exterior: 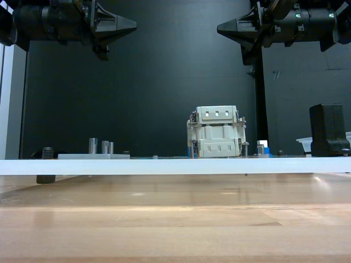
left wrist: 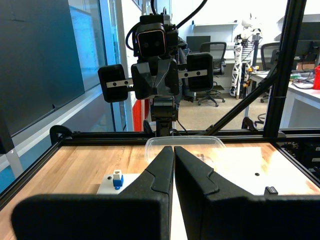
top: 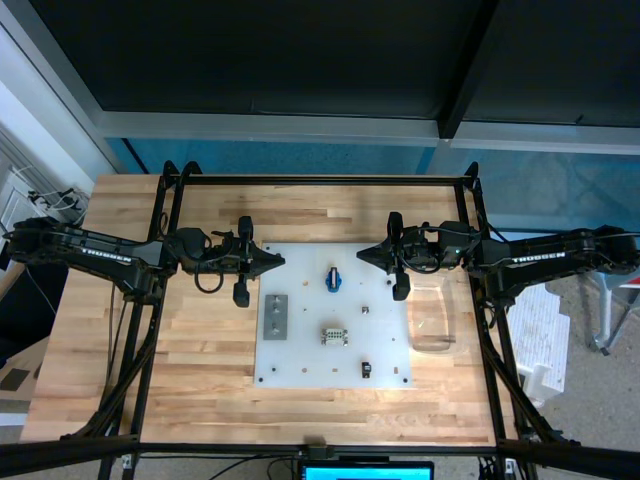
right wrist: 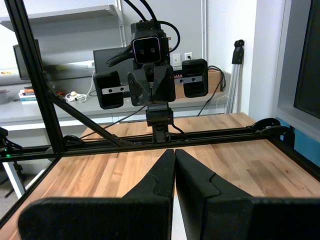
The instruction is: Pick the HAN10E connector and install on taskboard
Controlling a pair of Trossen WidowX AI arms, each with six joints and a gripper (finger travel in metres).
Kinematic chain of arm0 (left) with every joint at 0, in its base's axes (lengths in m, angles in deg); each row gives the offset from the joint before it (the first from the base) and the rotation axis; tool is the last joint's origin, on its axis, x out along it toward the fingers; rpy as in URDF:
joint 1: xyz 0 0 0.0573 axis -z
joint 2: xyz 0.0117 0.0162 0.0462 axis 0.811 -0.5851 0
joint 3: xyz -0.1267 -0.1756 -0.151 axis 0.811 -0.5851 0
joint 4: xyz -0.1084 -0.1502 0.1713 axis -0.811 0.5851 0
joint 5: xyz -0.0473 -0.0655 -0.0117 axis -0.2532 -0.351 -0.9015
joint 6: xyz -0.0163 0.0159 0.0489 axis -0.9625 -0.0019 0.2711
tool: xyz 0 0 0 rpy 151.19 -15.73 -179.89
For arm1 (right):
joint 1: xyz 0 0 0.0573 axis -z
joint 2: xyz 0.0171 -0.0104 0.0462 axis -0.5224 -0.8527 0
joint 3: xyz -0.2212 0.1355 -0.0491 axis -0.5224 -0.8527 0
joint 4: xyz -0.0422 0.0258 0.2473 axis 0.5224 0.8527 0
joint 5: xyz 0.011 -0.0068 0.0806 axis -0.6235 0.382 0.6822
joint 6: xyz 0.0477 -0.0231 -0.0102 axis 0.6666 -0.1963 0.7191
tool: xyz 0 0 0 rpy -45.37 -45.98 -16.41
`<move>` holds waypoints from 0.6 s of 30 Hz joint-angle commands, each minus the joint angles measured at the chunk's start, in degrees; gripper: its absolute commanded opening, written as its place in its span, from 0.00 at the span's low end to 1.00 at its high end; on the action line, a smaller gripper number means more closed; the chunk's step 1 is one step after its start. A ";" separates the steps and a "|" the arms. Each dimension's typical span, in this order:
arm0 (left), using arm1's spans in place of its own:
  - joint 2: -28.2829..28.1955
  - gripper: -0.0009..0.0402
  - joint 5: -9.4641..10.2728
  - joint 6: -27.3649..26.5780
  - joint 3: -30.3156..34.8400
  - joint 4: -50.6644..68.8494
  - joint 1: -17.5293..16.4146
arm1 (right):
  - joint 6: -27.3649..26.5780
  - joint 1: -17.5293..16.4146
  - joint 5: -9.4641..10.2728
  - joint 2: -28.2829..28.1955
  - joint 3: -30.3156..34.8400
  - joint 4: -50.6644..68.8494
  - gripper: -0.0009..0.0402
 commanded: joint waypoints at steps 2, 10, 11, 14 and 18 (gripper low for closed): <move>-0.02 0.02 -0.02 0.00 0.02 -0.02 0.00 | -0.15 -0.04 -0.22 0.11 0.02 -0.09 0.02; -0.02 0.02 -0.02 0.00 0.02 -0.02 -0.02 | -0.52 -0.04 -0.22 0.11 0.02 -0.04 0.02; -0.02 0.02 -0.02 0.00 0.02 -0.02 0.00 | -0.52 -0.04 -0.24 0.11 0.02 -0.07 0.02; -0.02 0.02 -0.02 0.00 0.02 -0.02 0.00 | -0.57 -0.04 -0.26 0.11 0.04 -0.15 0.02; -0.02 0.02 -0.02 0.00 0.02 -0.02 0.00 | -0.57 -0.02 -0.26 0.11 0.04 -0.22 0.02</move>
